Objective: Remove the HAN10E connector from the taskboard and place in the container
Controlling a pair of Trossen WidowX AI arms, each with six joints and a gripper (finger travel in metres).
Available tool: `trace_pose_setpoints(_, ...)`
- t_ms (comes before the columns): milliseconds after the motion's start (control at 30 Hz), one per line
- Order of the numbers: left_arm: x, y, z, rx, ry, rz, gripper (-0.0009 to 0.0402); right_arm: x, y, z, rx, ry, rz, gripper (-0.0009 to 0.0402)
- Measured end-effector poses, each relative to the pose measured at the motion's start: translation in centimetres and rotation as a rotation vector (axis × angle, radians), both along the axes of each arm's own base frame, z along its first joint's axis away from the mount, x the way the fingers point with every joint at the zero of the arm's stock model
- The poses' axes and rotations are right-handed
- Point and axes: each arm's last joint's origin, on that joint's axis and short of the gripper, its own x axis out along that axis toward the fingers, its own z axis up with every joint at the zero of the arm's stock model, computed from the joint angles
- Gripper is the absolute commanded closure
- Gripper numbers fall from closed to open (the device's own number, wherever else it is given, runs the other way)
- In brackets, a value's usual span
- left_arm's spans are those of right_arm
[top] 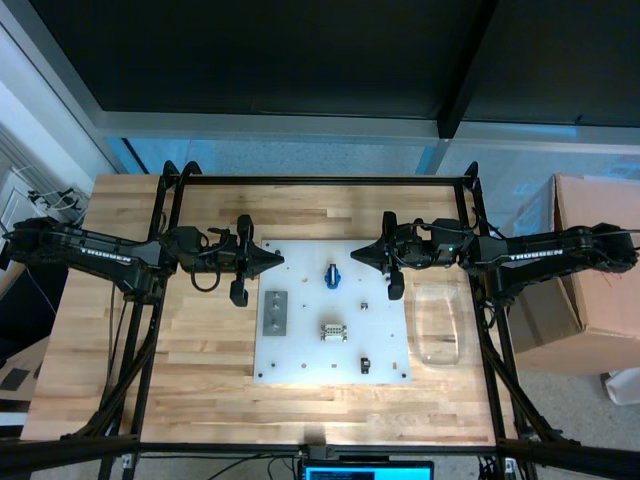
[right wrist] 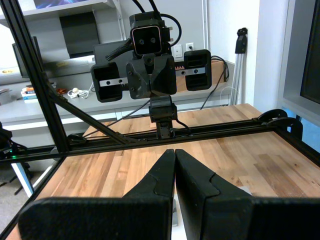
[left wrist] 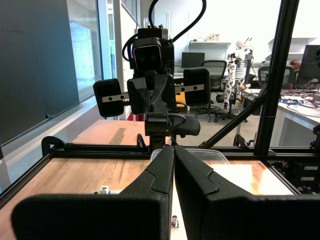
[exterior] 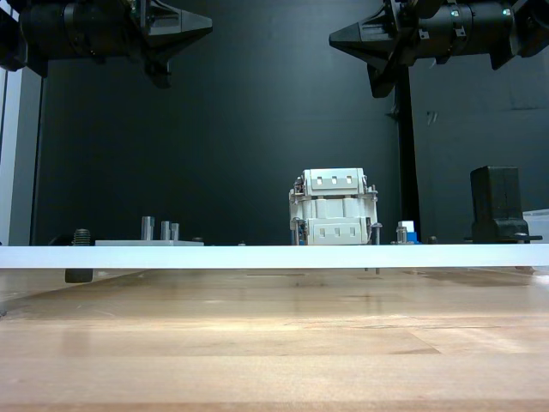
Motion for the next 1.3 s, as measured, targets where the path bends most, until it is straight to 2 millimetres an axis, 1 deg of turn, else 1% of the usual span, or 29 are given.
trace_pose_setpoints(167,0.0,0.0,0.0,0.000,0.000,0.000,0.0393,0.0,0.0,0.0,0.039,0.000,0.002,0.0393)
trace_pose_setpoints(267,0.0,0.0,0.0,0.000,-0.001,0.000,0.0393,0.2,0.3,0.4,0.050,0.001,0.016,0.0393)
trace_pose_setpoints(333,0.0,0.0,0.0,0.000,0.000,0.000,0.0393,0.3,0.7,0.8,0.049,0.038,0.028,0.0393)
trace_pose_setpoints(533,0.0,0.0,0.0,0.000,0.000,0.000,0.0393,1.0,1.7,2.1,0.043,0.244,0.066,0.0393)
trace_pose_setpoints(733,0.0,0.0,0.0,0.000,0.000,0.000,0.0393,2.2,3.0,3.7,0.034,0.444,0.106,0.0393)
trace_pose_setpoints(833,0.0,0.0,0.0,0.000,0.000,0.000,0.0393,3.0,3.5,4.3,0.018,0.535,0.092,0.0393)
trace_pose_setpoints(1133,0.0,0.0,0.0,0.000,0.000,0.000,0.0393,5.7,4.7,5.0,-0.002,0.795,0.101,0.0393)
trace_pose_setpoints(1300,0.0,0.0,0.0,0.000,0.000,0.000,0.0393,7.5,5.9,5.2,-0.023,0.907,0.115,0.0393)
